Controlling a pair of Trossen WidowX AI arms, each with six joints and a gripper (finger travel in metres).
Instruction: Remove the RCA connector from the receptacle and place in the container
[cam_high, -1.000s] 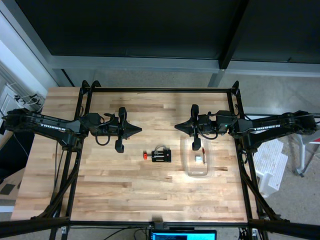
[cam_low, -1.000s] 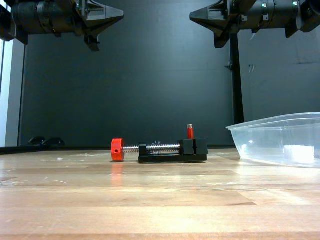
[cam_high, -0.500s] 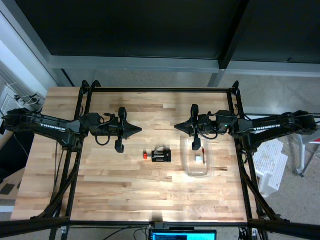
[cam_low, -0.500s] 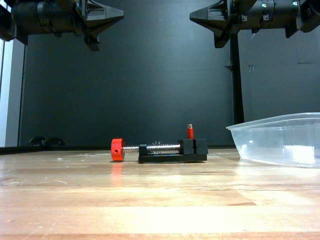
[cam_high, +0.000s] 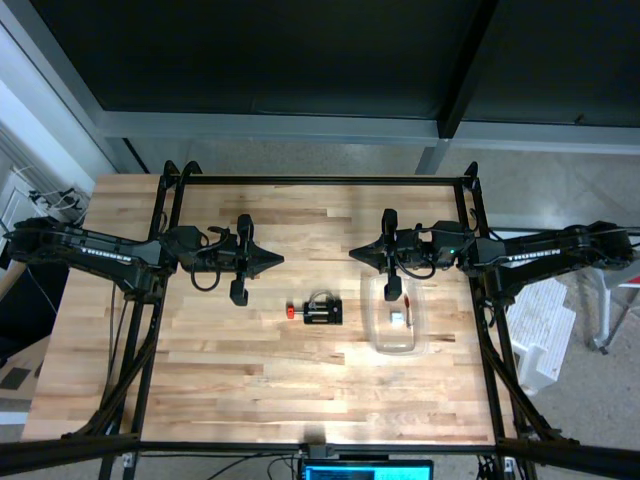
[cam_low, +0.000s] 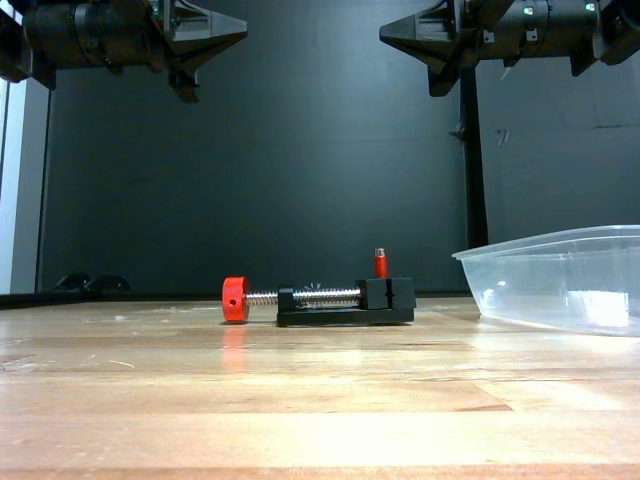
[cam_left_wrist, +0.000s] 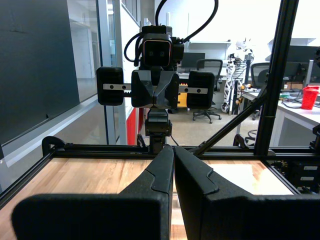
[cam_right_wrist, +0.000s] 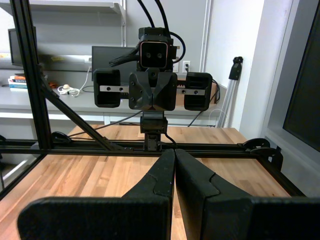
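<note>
Pale butcher-block wood forms the table, set within a black metal frame; dark wall panels stand behind and grey floor lies beyond. The small black rectangular receptacle block with red end knob sits mid-table, a short red post upright on it. The slim reddish RCA connector lies inside the clear shallow plastic container, beside a pale grey square piece. Both the left gripper and right gripper hang high above the table, facing each other, fingers pressed together, holding nothing.
</note>
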